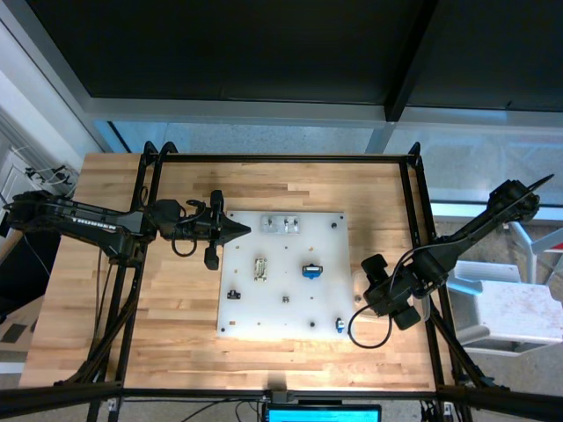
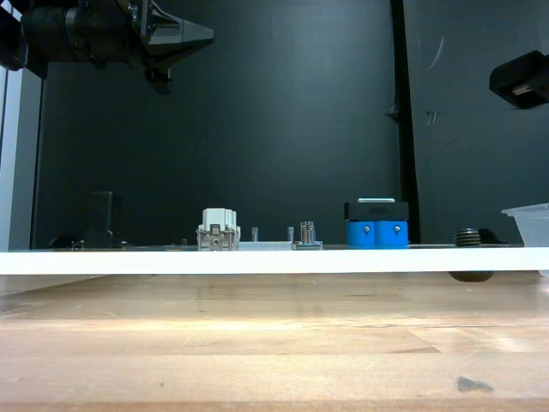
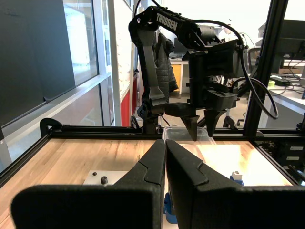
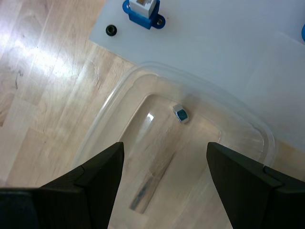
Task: Unfasten the M12 fastener and place in the container
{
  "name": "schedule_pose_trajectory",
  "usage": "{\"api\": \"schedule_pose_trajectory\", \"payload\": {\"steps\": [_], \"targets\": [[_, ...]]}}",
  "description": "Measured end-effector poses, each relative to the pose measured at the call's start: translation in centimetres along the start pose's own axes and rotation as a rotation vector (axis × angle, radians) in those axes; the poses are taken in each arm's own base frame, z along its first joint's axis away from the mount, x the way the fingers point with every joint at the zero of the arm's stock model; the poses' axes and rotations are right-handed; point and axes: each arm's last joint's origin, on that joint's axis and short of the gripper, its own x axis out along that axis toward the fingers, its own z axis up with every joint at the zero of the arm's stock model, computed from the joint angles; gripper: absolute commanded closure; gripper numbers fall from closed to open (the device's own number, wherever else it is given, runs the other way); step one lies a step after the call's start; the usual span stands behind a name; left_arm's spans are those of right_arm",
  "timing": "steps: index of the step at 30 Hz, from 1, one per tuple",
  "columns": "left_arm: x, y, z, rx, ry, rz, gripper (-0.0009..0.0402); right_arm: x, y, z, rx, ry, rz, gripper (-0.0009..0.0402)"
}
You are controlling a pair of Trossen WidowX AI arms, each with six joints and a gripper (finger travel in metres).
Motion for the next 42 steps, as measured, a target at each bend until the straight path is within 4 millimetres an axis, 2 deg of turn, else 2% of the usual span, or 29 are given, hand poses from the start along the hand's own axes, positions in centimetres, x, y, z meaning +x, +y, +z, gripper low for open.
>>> {"api": "schedule_pose_trajectory", "payload": {"steps": [42], "targets": [[0.00, 0.00, 0.00, 0.000, 0.000, 0.000, 0.0393, -0.01, 0.05, 0.33, 0.002, -0.034, 0.005, 0.0151]]}}
